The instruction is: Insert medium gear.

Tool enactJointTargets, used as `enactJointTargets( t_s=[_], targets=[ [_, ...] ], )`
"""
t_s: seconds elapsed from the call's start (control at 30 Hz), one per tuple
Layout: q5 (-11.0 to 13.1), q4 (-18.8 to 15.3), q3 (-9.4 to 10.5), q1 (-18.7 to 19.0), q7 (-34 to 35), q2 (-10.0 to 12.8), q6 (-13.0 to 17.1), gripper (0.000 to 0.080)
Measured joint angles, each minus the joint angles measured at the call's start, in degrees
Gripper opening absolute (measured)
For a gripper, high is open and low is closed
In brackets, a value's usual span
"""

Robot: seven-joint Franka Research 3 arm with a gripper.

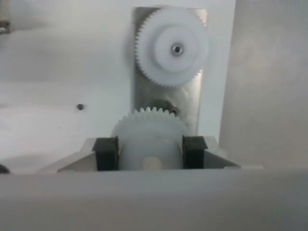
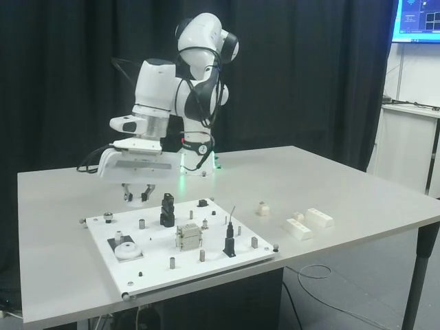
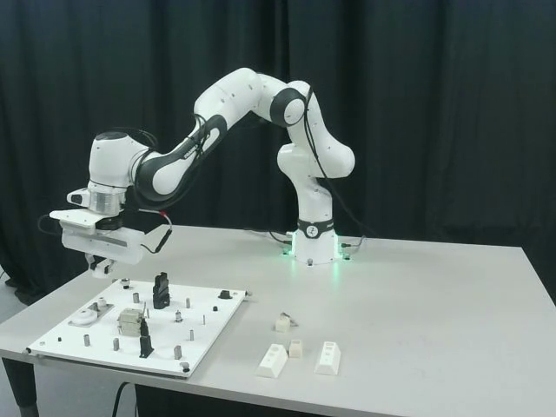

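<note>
The grey table (image 2: 330,185) carries it all, and the white arm (image 3: 252,100) reaches out from its base, wrist hanging over the far corner of the white board (image 2: 180,242). That board sits near the table's front edge, dotted with pegs and small fixtures. Three white blocks (image 3: 300,356) lie off to one side on the bare table, well apart from the board.

Down at the wrist, the gripper (image 1: 151,153) is clamped on the medium gear (image 1: 150,139): black pads (image 1: 106,153) press its hub from both sides, teeth standing out above them. So the gear is up in the air, in the gripper, above the board. Below it in the wrist view lies a grey plate (image 1: 185,98) with a bigger white gear (image 1: 172,47) already seated at one end. A dark peg (image 1: 167,106) on that plate shows just past the held gear's rim. A small dark hole (image 1: 80,107) marks the board beside the plate.
</note>
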Motion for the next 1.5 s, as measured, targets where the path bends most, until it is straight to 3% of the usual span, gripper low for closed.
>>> enactJointTargets(
  t_s=[0.33,0.83,1.07,1.5],
  targets=[
    [3.47,5.69,1.16,-3.64,-5.73,4.99,-1.63,0.0281],
    [7.91,13.59,1.24,-6.79,-10.02,12.01,-5.78,0.0281],
    [8.65,15.53,1.24,-7.49,-10.83,13.45,-8.36,0.0281],
    [8.66,15.78,1.24,-8.02,-11.68,13.94,-10.94,0.0281]
  ],
)
